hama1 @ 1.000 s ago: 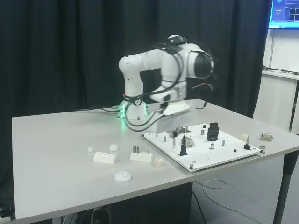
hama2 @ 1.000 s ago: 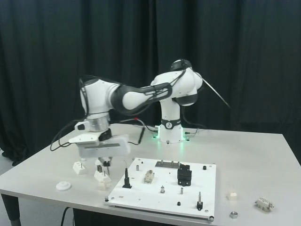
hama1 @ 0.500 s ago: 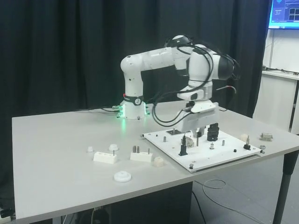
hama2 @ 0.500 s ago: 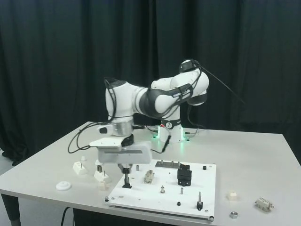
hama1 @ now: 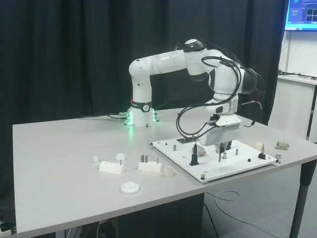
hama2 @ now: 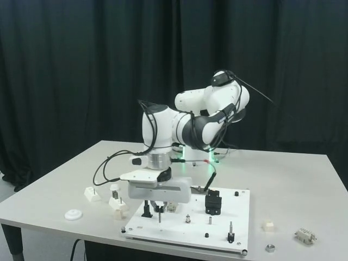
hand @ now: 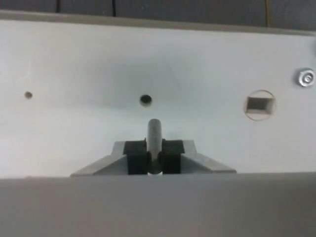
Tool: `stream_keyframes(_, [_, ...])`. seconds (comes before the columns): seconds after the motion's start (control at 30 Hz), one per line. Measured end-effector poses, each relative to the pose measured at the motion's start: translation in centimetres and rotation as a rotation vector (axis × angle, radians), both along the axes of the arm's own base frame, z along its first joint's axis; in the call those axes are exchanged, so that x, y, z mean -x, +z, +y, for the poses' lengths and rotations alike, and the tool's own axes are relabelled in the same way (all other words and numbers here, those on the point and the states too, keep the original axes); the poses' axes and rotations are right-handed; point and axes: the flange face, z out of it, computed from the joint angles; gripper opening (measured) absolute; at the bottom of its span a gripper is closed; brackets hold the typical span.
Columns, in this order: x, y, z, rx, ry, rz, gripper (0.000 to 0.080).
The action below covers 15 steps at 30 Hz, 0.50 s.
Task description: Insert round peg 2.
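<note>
The grey worktop (hama1: 59, 158) is carrying a white board (hama2: 239, 231), and the white arm (hama1: 163, 62) is reaching out over that board with its claw (hand: 154, 157) pointing straight down. In the wrist view the claw is clamped on the peg (hand: 154, 138), a slim grey pin that is sticking out below the black pads (hand: 135, 152); both room views are showing the same pin hanging under the claw (hama1: 219, 151), its tip just above the board and, as far as I can judge, not yet touching it. A small dark round hole (hand: 145, 99) is lying just ahead of the peg tip and a touch to one side of its line, so the step in hand looks like the final lining-up before the push. A second, smaller hole (hand: 28, 95) is sitting well off to one side of the claw, a square-cut socket (hand: 259, 104) well off to the other, and a nut (hand: 306, 77) beyond that; none of these suits a round pin, so the near hole is most likely the target. To do this well, the arm should be shifting sideways while the peg is hanging clear, bringing the tip squarely over the hole, keeping the pin upright, then lowering slowly and stopping if it is catching on the rim. The black post (hama1: 194, 154) beside the claw is standing close, so sideways moves should be kept small.
</note>
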Motion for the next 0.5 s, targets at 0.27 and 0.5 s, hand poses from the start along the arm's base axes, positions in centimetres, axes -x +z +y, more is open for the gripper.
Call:
stream_keyframes(0.27, [-0.16, -0.73, 0.73, 0.029, -0.003, -0.011, 0.0059])
stream_keyframes(0.5, [-0.24, -0.98, 0.73, 0.034, -0.002, -0.018, 0.0059])
